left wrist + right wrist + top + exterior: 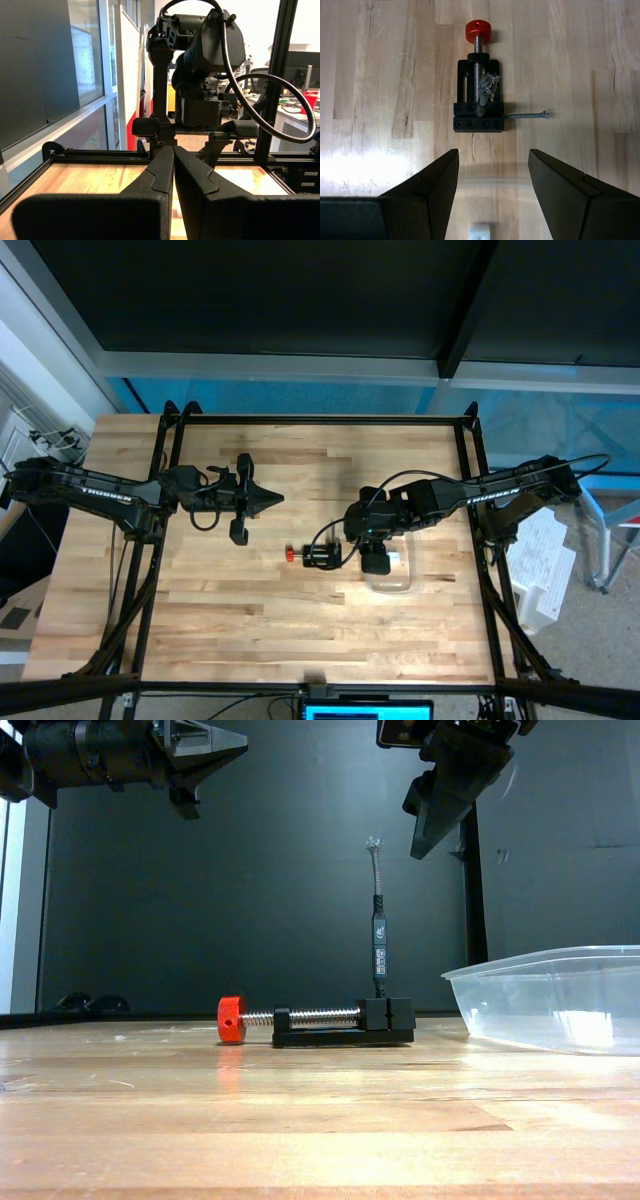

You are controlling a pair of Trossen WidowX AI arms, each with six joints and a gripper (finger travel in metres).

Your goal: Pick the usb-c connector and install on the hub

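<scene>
Connector [380,945] stands upright on the vise [345,1023] with nothing gripping it, its braided cable [376,870] rising into open air. Right gripper [492,152] hangs above, fingers apart, over the tray [520,992] rim; only its own camera shows the white block [480,231] inside. Left gripper [174,150], fingers together, sits high, well apart to the left
</scene>
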